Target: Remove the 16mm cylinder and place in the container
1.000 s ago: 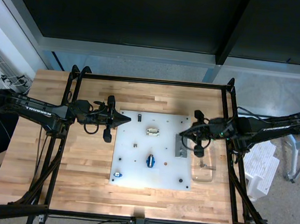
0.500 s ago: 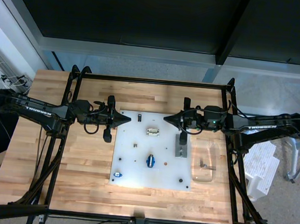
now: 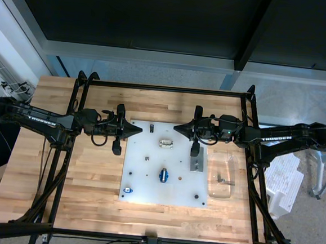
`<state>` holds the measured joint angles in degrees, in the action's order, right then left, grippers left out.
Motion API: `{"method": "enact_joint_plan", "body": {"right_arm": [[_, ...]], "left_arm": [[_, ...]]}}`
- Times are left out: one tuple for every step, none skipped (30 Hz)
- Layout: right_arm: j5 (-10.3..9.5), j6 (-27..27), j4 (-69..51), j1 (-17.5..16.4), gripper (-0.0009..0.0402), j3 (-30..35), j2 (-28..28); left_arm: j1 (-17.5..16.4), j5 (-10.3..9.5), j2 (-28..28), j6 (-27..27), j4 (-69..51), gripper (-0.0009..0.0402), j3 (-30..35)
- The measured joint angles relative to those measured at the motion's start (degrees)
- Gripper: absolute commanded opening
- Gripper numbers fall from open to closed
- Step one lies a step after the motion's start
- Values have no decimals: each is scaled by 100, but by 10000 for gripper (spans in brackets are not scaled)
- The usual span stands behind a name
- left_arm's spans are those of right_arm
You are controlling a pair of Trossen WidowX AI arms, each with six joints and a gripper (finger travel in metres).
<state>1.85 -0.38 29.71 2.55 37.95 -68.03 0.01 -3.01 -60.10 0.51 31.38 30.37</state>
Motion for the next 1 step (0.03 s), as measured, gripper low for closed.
{"method": "enact_joint_plan", "body": {"right_arm": [[-24,2,4,0,0,-2,0]], "left_arm": [[0,0,0,0,2,0,0]]}}
